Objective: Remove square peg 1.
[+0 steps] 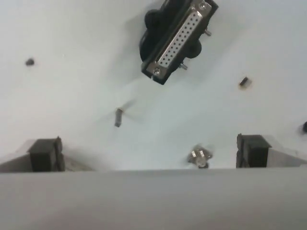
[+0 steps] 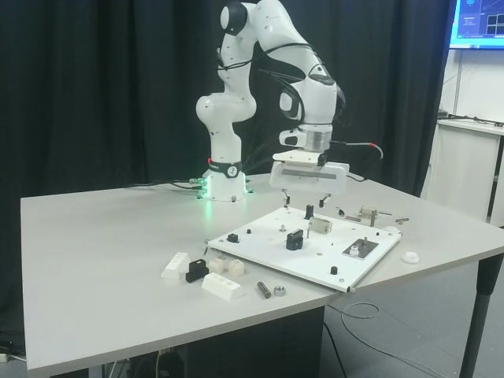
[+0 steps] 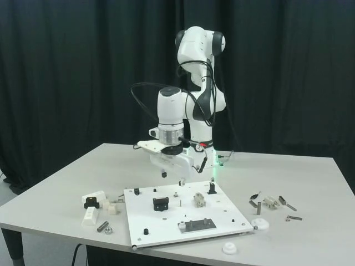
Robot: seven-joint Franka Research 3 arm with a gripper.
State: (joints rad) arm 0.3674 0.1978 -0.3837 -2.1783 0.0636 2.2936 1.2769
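The gripper (image 2: pixel 303 204) hangs spread and empty above the far part of the white board (image 2: pixel 315 264), over the black connector (image 1: pixel 176 39).

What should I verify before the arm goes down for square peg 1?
1. Fingers apart: ok; both fingertips sit wide, gripper holds nothing.
2. Gripper clear of the white board: ok, it hovers above.
3. Peg identified: cannot tell; a small upright peg is ahead, shape unclear.
4. Peg centred between fingers: not ok; it lies beyond them.
5. Black connector out of the path: cannot tell.
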